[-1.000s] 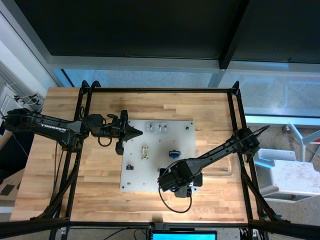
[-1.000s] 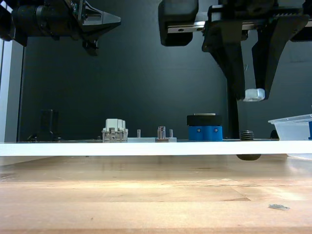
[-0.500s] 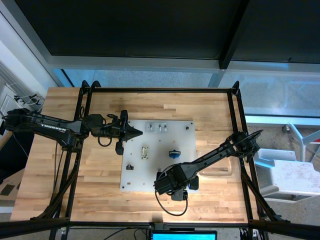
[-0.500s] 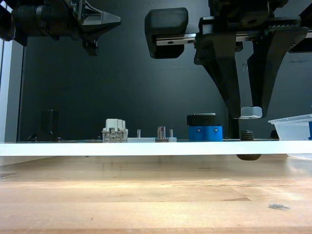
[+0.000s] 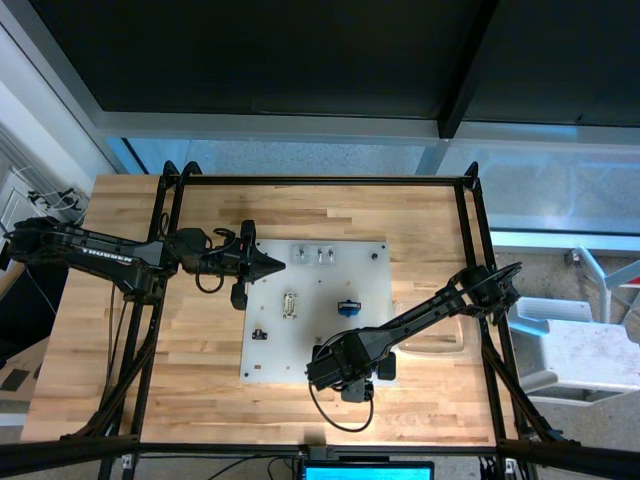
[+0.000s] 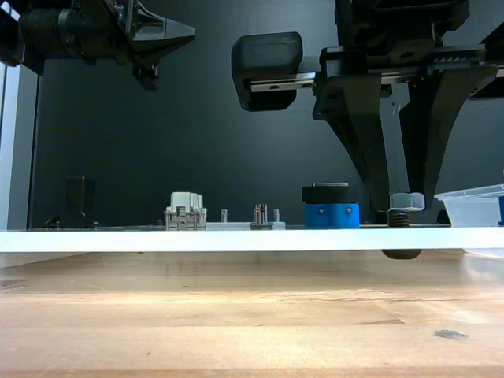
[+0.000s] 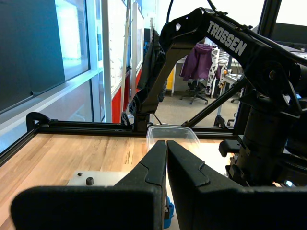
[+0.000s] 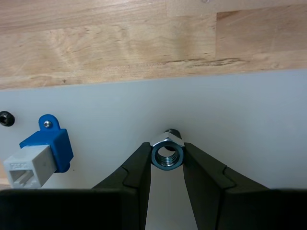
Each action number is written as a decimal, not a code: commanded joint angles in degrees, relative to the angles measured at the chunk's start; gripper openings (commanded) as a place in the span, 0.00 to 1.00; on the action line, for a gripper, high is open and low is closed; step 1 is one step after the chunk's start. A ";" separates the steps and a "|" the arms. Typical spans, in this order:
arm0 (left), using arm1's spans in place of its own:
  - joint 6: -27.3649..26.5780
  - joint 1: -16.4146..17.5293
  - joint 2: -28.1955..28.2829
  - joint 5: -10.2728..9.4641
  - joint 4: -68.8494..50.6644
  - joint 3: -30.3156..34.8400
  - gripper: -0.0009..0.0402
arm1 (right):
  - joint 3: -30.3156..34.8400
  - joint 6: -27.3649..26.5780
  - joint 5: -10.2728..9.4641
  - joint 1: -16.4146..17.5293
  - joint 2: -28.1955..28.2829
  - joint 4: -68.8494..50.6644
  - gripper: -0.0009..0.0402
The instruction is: Pick the M12 fastener and fasten on the M12 threads
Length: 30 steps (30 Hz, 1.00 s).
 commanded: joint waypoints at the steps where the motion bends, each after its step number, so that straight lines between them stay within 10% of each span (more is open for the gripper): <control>1: 0.00 0.02 0.02 0.00 0.00 0.02 0.02 | -0.09 0.02 0.02 0.00 0.13 0.55 0.06; 19: 0.00 0.02 0.02 0.00 0.02 0.02 0.02 | -0.04 2.25 0.02 0.00 1.42 1.29 0.06; 30: 0.00 0.02 0.02 0.00 0.00 0.02 0.02 | -0.02 21.27 0.04 -0.09 1.40 1.31 0.06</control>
